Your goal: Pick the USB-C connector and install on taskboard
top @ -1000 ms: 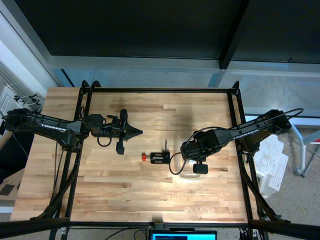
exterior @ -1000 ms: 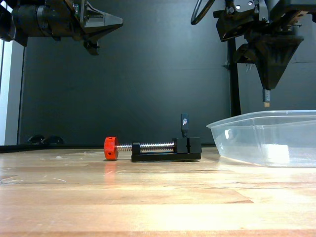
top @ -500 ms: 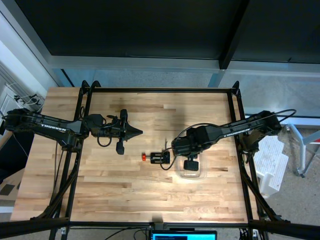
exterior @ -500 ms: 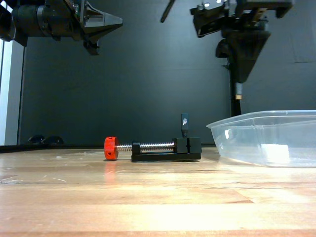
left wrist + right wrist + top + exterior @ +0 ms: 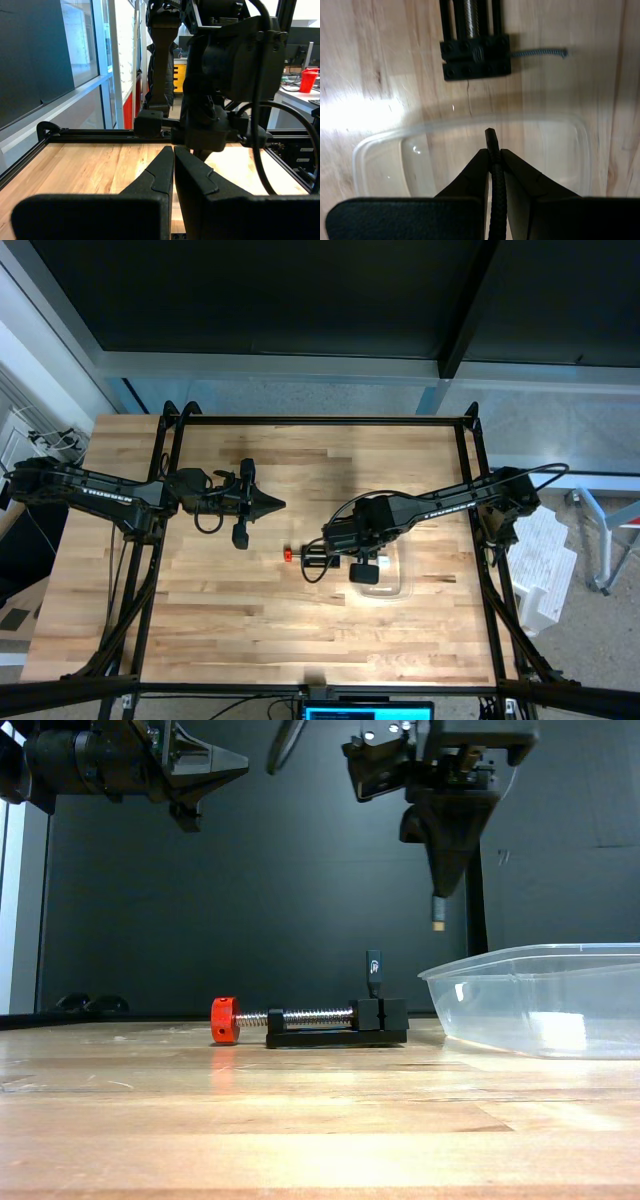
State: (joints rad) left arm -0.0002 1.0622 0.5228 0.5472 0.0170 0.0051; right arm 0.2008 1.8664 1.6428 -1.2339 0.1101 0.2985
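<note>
Right end effector (image 5: pixel 491 151) around connector (image 5: pixel 491 136); left (image 5: pixel 277 504) aloft

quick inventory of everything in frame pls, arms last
USB-C connector: 1, dark, in the air near the taskboard, pinched by the right gripper.
taskboard: 1, black with red-orange knob, mid-table.
pin: 1, dark, upright on the taskboard.
tray: 1, clear plastic, on the table right of the taskboard.
table: 1, light wood.
left gripper: 1, black, shut, empty, raised over the table's left.
right gripper: 1, black, shut on the connector, raised mid-table.
</note>
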